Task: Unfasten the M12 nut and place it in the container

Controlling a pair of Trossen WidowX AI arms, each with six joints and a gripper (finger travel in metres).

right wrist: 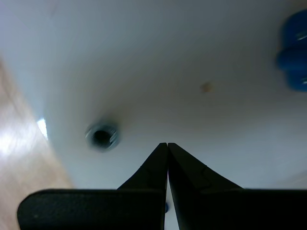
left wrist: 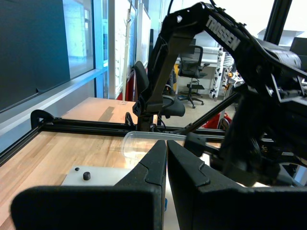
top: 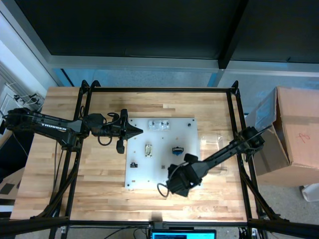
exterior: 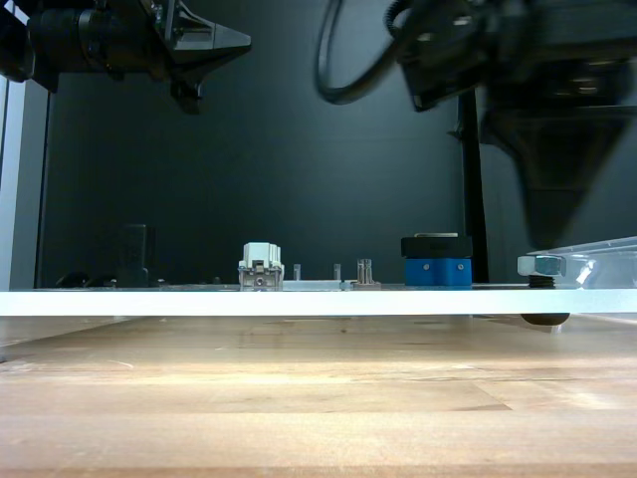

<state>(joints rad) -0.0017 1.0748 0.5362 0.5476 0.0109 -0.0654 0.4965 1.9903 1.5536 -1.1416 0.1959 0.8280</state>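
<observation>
The small silver nut (exterior: 540,265) sits on its black ribbed stud (exterior: 542,283) at the board's near right edge, with a few ribs showing under it. In the right wrist view the nut (right wrist: 101,136) lies beside the fingertips, apart from them. My right gripper (right wrist: 167,144) hangs point-down just above the board (top: 149,172), shut with nothing in it. It covers the nut in the high view, where the right gripper (top: 178,182) is over the board's near right part. My left gripper (top: 137,131) hovers shut and empty above the board's far left edge.
The clear container (top: 215,144) stands off the board's right edge, with nothing visible inside it. A blue block (exterior: 436,265), a grey connector (exterior: 260,271) and small posts stand mid-board. A black frame rims the wooden table (top: 60,164); a cardboard box (top: 294,134) is at the right.
</observation>
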